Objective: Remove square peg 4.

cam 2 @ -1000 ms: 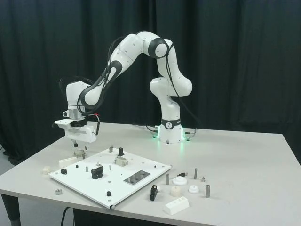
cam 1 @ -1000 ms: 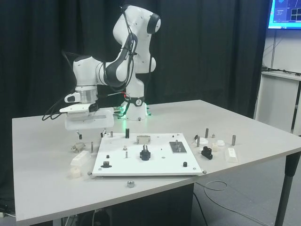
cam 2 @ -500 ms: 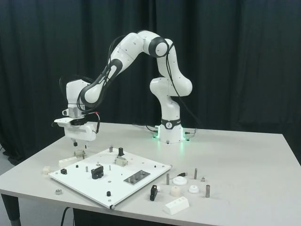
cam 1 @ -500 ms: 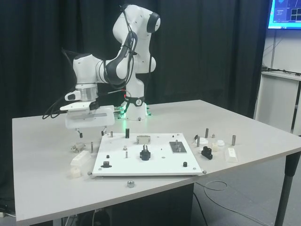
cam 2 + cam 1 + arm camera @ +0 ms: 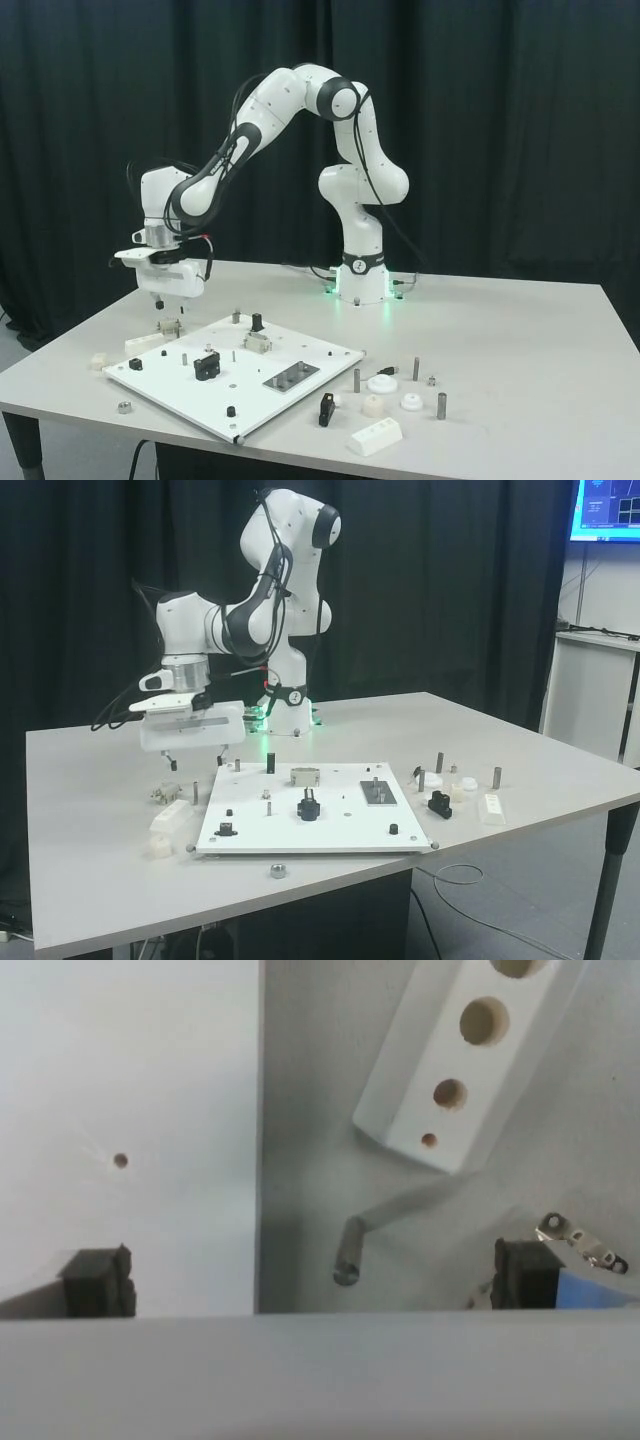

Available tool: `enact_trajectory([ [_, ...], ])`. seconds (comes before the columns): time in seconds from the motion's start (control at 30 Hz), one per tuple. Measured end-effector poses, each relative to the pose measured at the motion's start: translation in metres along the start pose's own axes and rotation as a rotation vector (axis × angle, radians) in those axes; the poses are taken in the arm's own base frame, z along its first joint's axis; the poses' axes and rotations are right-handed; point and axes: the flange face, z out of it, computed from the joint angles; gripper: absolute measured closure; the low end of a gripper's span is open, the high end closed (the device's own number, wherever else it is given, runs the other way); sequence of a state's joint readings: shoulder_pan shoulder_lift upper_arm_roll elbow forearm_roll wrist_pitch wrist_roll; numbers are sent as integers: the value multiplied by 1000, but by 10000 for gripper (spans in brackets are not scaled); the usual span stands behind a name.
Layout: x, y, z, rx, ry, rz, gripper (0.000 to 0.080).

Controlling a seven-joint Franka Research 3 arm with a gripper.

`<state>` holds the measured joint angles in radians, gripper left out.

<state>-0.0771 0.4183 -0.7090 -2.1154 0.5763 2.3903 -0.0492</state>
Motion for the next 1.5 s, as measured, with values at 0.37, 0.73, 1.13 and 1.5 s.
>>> enact_trajectory([
  [0.37,-1,-4,-6,-4,4,-41,3],
  [0.73,-8,-6,-16,-10,-24,-110,3],
  [1.13,-34,9,-24,9,-61,-148,3],
  [1.5,-62,24,-23,-2,-103,-109,3],
])
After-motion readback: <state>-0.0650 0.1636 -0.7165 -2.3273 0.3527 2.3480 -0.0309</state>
